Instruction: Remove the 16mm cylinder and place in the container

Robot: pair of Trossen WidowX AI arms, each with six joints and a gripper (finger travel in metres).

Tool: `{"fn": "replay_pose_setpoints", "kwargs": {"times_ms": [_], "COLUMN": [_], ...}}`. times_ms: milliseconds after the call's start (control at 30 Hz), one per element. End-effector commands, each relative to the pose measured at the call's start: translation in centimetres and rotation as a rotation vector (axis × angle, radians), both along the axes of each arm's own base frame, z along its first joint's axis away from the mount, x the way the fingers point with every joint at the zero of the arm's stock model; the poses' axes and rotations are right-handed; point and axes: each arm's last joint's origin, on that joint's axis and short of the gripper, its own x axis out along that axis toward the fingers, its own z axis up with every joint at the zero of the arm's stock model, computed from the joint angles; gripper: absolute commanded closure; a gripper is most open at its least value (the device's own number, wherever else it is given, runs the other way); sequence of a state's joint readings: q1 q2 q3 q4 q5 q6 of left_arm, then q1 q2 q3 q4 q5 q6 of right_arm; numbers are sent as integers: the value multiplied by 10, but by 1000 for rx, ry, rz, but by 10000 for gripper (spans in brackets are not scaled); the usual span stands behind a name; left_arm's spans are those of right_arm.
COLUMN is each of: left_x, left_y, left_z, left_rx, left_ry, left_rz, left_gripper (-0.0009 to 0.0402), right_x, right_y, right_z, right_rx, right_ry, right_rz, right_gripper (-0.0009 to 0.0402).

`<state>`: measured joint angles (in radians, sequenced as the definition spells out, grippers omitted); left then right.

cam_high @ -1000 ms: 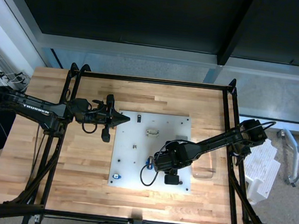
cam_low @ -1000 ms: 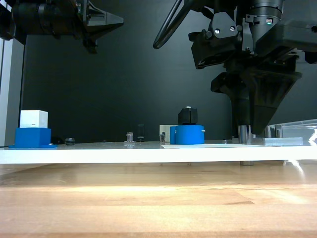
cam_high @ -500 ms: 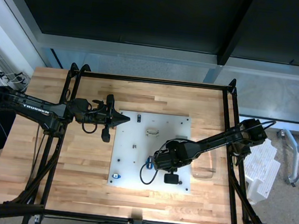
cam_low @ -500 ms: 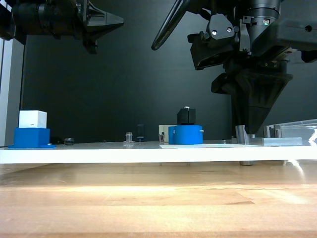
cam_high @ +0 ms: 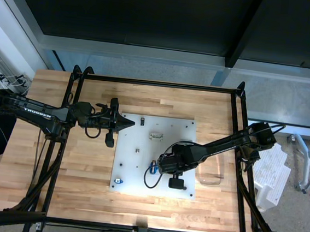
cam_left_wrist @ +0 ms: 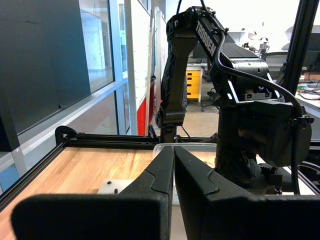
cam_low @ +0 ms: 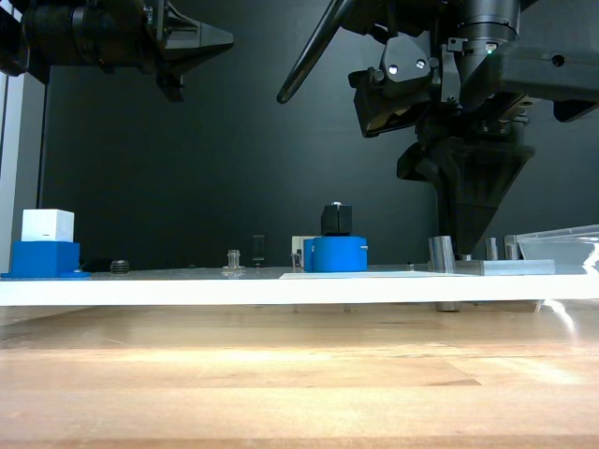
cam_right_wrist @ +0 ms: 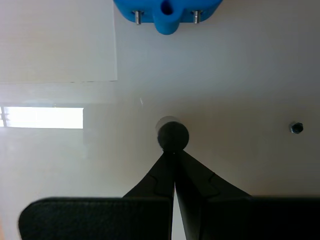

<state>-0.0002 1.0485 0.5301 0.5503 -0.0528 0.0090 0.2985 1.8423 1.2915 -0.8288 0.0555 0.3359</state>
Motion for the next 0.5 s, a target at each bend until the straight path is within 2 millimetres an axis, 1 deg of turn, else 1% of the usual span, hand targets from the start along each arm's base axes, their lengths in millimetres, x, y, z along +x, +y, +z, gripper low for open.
{"fn": "replay_pose_setpoints", "kwargs": {"times_ms": [33,500], "left_x": [0,0], "left_y": [0,0], "left_z": [0,0], "left_rx": [0,0], "left_ry": [0,0], "left_rz": [0,0], "left_gripper": [393,393], "right_x": [0,-2], "right_y": [0,-2], "right_z": [0,1], "right_rx": [4,-4], "right_ry": [-2,21], "right_rz": [-1,0], "right_gripper": [393,393]}}
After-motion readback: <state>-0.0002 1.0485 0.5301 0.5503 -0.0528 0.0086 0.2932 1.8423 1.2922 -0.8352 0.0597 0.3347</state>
